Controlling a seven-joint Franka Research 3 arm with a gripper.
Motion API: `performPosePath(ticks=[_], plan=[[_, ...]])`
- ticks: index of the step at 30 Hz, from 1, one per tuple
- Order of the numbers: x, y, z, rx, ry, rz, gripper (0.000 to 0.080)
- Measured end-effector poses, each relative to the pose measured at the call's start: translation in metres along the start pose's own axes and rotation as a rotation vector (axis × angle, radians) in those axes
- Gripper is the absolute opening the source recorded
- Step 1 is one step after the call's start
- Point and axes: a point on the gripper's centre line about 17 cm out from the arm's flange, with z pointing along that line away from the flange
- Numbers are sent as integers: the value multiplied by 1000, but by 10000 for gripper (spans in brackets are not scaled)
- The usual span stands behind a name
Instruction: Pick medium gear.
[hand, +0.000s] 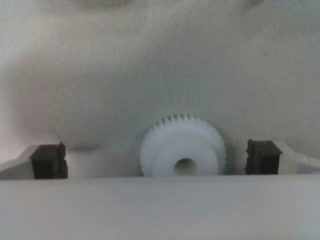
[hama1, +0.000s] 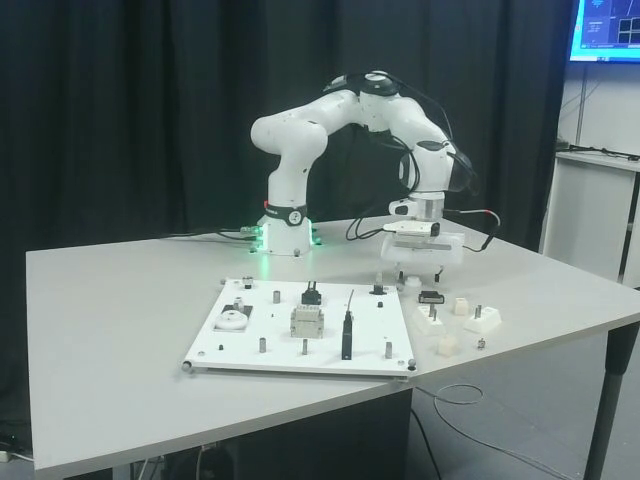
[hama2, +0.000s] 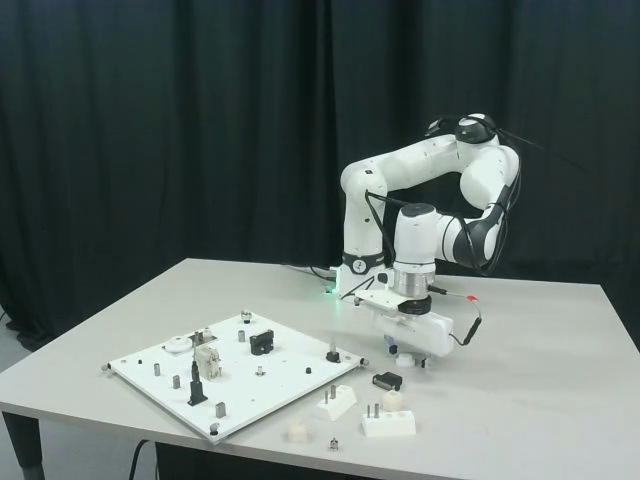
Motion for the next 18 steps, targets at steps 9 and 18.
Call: performPosePath(ticks=[9, 18], plan=[[3, 4, 0, -3, 10, 6, 800], [4, 7, 1, -7, 13, 7, 800]])
